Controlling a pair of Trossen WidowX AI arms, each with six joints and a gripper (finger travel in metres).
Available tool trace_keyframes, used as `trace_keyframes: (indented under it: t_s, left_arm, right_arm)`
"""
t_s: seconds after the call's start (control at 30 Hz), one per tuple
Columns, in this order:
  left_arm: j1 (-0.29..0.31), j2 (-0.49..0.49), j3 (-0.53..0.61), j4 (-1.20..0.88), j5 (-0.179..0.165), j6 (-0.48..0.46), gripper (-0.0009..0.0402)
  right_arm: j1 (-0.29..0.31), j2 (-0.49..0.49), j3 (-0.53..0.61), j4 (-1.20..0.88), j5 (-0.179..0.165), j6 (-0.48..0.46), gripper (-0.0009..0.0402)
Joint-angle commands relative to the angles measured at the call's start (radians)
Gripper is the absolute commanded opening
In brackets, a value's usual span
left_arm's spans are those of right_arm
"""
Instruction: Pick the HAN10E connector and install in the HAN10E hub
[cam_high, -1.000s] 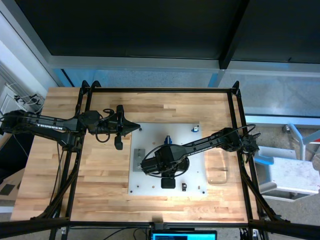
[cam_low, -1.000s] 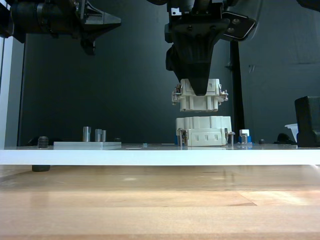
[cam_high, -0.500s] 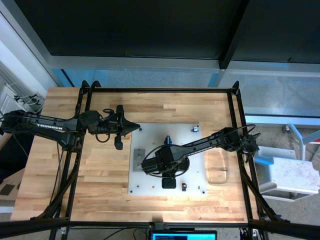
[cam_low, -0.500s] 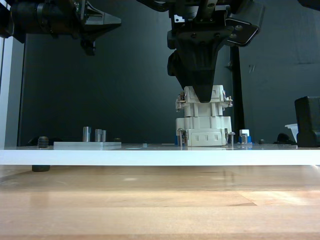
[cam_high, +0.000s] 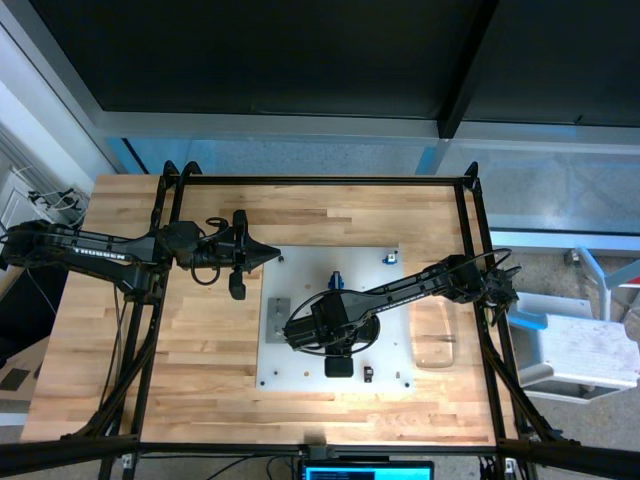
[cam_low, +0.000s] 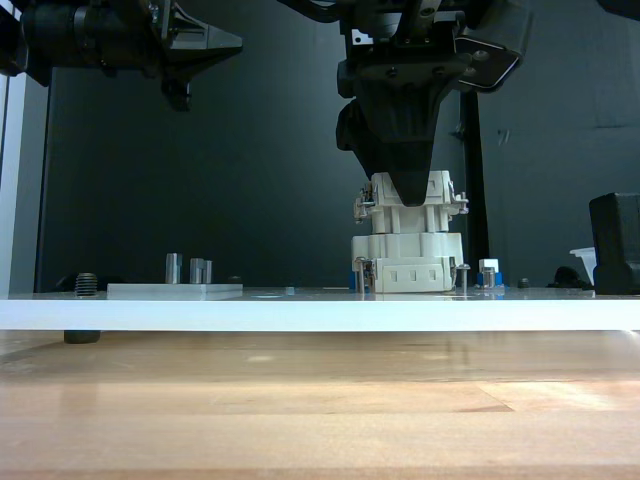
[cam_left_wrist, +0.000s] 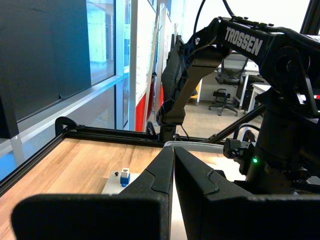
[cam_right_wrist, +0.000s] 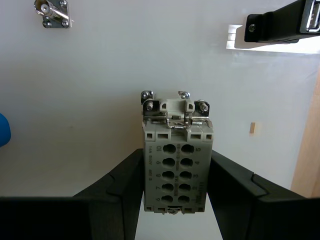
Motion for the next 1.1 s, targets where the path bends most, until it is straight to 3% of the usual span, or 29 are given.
trace_keyframes:
  t_s: [0.03,0.6,1.1]
  left_arm:
    - [0.0,0.0,0.0,0.0,0.0,0.0,0.0]
    - [0.0,0.0,0.0,0.0,0.0,0.0,0.0]
    - [0.0,0.0,0.0,0.0,0.0,0.0,0.0]
  right_arm:
    - [-0.001,0.001,-0.001,0.0,0.005,0.001,0.0009]
    - [-0.008,0.003,-0.001,0.016,0.013,-0.003,0.0009]
    - [-0.003,0.003,-0.005,0.018,-0.006,0.001,0.0009]
